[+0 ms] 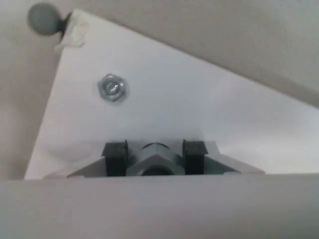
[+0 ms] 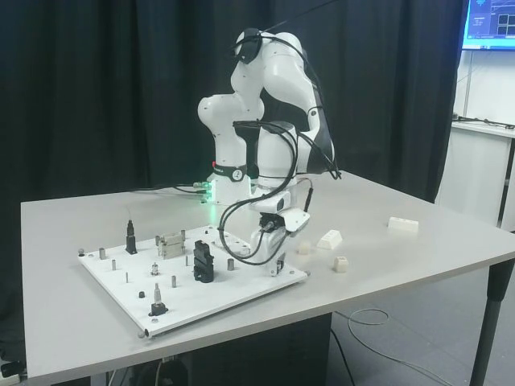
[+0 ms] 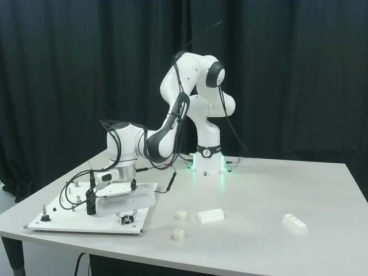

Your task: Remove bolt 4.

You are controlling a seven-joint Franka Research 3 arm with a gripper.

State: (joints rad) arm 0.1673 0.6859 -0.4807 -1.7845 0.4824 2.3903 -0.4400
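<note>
Evidently the task stood at its gripping stage. In the wrist view, away to the left of the gripper (image 1: pixel 154 160), a grey ball-headed pin (image 1: pixel 44 19) sat at the corner of the white board (image 1: pixel 209 114), and nearer in lay a spare hex nut (image 1: pixel 113 87), untouched. Between the two black finger pads (image 1: pixel 115 157) sat the hex-headed bolt (image 1: pixel 153 158), which I judged to be bolt 4; the pads stood close on either side of its head, seemingly pinching it, though contact could not be confirmed. The bolt looked low against the board, so it was probably not yet lifted out.

In the first room view the gripper (image 2: pixel 276 259) was down at the near right corner of the board (image 2: pixel 105 281), with black fixtures to its left and small white blocks (image 2: pixel 329 239) on the grey table (image 2: pixel 418 249) to its right. What was left, by my reckoning: loosen or draw the bolt up and carry it clear.
</note>
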